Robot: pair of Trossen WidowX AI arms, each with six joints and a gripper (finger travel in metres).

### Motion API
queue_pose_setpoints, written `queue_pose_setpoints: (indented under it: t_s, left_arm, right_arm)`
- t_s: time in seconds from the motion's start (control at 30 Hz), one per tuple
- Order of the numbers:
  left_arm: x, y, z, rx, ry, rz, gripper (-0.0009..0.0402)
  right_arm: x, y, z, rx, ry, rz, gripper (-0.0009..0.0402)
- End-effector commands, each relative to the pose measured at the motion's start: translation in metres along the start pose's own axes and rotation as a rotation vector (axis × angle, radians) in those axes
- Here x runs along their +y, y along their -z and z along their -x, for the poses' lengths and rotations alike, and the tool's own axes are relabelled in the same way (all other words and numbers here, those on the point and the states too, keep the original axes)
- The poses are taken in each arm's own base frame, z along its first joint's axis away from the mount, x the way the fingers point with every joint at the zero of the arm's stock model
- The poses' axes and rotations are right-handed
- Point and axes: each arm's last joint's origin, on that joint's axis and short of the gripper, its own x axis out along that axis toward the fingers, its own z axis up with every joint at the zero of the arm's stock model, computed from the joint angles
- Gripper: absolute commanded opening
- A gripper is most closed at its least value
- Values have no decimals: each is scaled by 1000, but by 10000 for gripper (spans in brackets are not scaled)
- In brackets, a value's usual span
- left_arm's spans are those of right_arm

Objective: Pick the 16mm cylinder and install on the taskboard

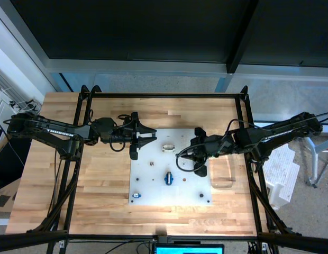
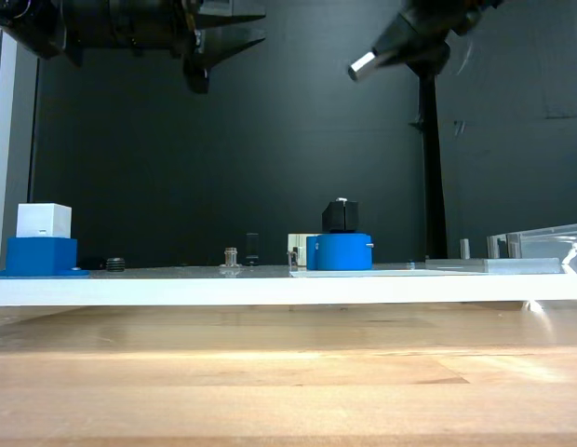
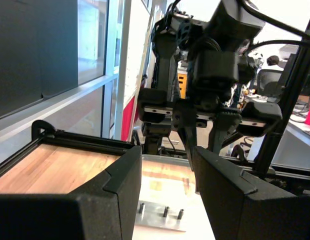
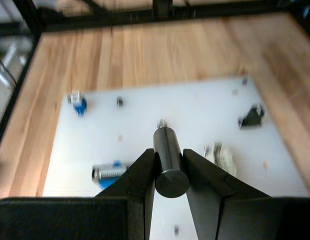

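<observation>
Pale wooden table (image 1: pixel 100 174) inside a black frame (image 1: pixel 164 96). Pinched between the nearly closed jaws of the right gripper (image 4: pixel 168 156): the 16mm cylinder (image 4: pixel 168 162), hanging high above the taskboard (image 1: pixel 153 185), right of centre in the high view. Spread wide and holding nothing, the left gripper (image 1: pixel 152 134), over the board's upper-left edge. Probably the carry step; next calls for lining up over the receiving hole, not identifiable here, and lowering straight. Height above the board legible only in the low view, the grip itself only from the right wrist.
</observation>
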Motion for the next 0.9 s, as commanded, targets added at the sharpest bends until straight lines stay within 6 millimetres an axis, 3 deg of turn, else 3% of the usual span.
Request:
queue_pose_setpoints:
  t_s: [0.03, 0.4, 0.9]
  left_arm:
    - [0, 1, 0, 8, -1, -2, 136]
    - [1, 2, 0, 23, -4, -4, 136]
    - [1, 2, 0, 23, -4, -4, 136]
  right_arm:
    - [7, 2, -7, 103, 14, 28, 8]
    - [30, 3, -51, 490, 4, 104, 9]
    - [51, 5, -104, 761, -7, 129, 9]
